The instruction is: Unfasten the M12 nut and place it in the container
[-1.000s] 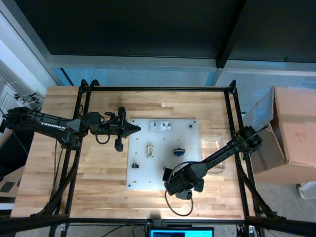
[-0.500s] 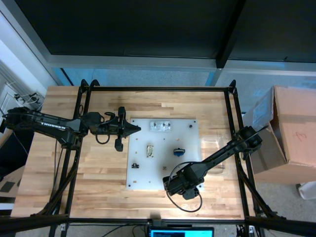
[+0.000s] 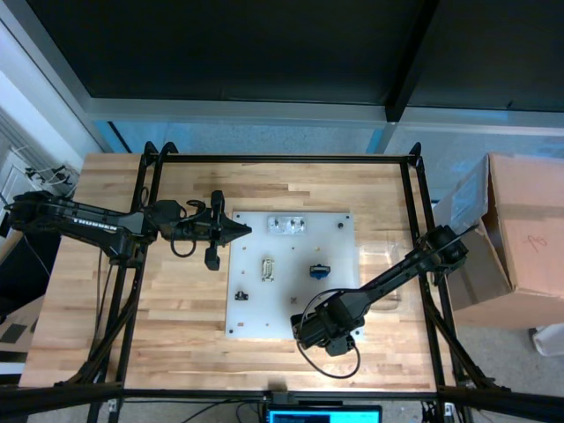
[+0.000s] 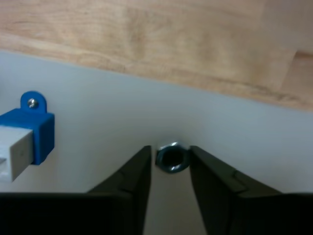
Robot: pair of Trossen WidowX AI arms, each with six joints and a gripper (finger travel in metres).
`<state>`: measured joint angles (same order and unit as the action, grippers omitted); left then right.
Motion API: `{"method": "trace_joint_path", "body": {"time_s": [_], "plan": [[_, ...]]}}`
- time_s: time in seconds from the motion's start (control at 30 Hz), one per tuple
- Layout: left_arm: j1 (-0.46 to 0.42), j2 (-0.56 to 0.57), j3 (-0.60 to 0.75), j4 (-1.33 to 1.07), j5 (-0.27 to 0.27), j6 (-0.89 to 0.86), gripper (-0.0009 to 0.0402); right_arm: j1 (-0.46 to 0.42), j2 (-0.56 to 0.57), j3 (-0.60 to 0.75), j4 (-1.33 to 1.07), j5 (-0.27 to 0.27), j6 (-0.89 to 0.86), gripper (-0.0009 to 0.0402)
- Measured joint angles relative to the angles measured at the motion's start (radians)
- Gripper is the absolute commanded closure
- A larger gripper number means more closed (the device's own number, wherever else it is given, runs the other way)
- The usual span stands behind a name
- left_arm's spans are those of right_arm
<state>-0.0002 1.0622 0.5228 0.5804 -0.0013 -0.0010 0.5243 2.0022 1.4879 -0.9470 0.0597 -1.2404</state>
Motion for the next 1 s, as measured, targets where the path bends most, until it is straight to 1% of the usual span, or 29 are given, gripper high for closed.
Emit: {"method": "trace_joint_path", "body": {"time_s": [0.1,0.23,0.37,0.43,0.53,0.67,0.77,0.83,0.87,0.93,1.0], "plan": [[0.000,0.000,0.000,0.000,0.000,0.000,0.0393,0.001,0.000,0.005,-0.025,0.001,0.048,0.0211],[0.000,0.000,0.000,0.000,0.000,0.000,0.0393,0.004,-0.005,0.031,-0.083,0.000,0.162,0.0188],[0.000,0.000,0.000,0.000,0.000,0.000,0.0393,0.008,-0.024,0.055,-0.113,-0.003,0.380,0.0186],[0.000,0.000,0.000,0.000,0.000,0.000,0.0393,0.009,-0.032,0.064,-0.120,-0.007,0.541,0.0193],[0.000,0.000,0.000,0.000,0.000,0.000,0.0393,0.012,-0.046,0.074,-0.119,-0.031,0.847,0.0218],[0.000,0.000,0.000,0.000,0.000,0.000,0.0393,0.010,-0.051,0.073,-0.111,-0.106,1.261,0.0279],[0.000,0.000,0.000,0.000,0.000,0.000,0.0393,0.010,-0.051,0.066,-0.111,-0.120,1.454,0.0338],[0.000,0.000,0.000,0.000,0.000,0.000,0.0393,0.010,-0.052,0.057,-0.105,-0.136,1.532,0.0384],[0.000,0.000,0.000,0.000,0.000,0.000,0.0393,0.010,-0.052,0.050,-0.094,-0.140,1.572,0.0400],[0.000,0.000,0.000,0.000,0.000,0.000,0.0393,0.010,-0.052,0.035,-0.060,-0.142,1.661,0.0386],[0.000,0.000,0.000,0.000,0.000,0.000,0.0393,0.010,-0.052,0.021,-0.018,-0.142,1.748,0.0394]]}}
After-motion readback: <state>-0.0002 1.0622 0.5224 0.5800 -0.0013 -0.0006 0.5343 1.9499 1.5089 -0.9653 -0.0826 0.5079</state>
